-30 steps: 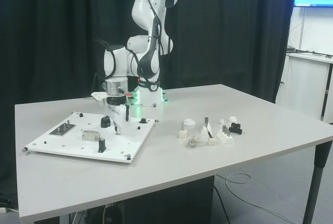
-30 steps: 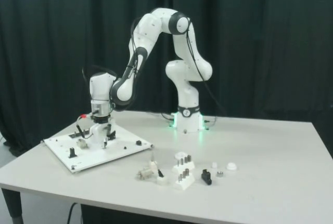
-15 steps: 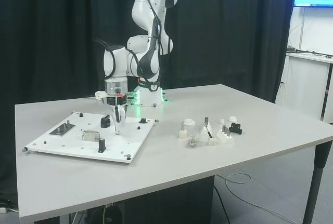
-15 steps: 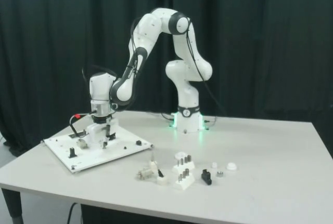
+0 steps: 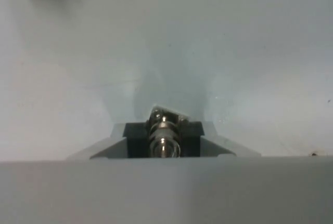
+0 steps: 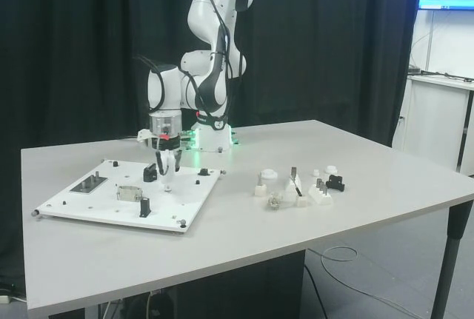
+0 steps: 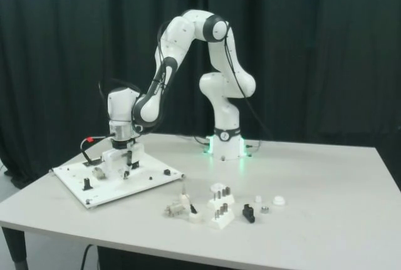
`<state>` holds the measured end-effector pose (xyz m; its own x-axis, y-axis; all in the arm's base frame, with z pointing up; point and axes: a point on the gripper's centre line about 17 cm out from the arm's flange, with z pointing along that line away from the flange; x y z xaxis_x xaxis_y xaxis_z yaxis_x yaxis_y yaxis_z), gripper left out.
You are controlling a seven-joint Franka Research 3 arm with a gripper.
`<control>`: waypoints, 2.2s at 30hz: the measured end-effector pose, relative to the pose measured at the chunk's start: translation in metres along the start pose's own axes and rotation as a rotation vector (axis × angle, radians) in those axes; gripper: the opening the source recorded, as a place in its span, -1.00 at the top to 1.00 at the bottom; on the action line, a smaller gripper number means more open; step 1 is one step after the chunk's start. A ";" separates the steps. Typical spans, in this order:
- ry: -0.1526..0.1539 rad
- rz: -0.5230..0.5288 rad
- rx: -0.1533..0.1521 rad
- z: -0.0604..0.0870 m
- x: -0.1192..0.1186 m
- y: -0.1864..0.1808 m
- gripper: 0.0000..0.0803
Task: Insert BNC.
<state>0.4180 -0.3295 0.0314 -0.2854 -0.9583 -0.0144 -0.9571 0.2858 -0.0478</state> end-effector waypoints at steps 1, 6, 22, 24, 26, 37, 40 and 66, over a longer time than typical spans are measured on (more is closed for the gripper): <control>0.000 0.003 0.000 0.000 0.000 0.000 0.70; -0.001 0.020 -0.001 0.000 0.000 0.000 0.70; -0.002 0.148 -0.003 0.000 0.000 0.001 0.70; -0.002 0.161 -0.003 0.000 0.000 0.001 0.70; -0.002 0.179 -0.003 0.000 0.000 0.001 0.70; -0.001 0.292 -0.003 0.000 0.000 0.001 0.70; -0.001 0.316 -0.003 0.000 0.000 0.001 0.70; -0.025 0.604 0.005 0.000 0.000 0.000 0.70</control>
<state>0.4176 -0.3295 0.0315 -0.7771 -0.6261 -0.0643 -0.6258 0.7795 -0.0283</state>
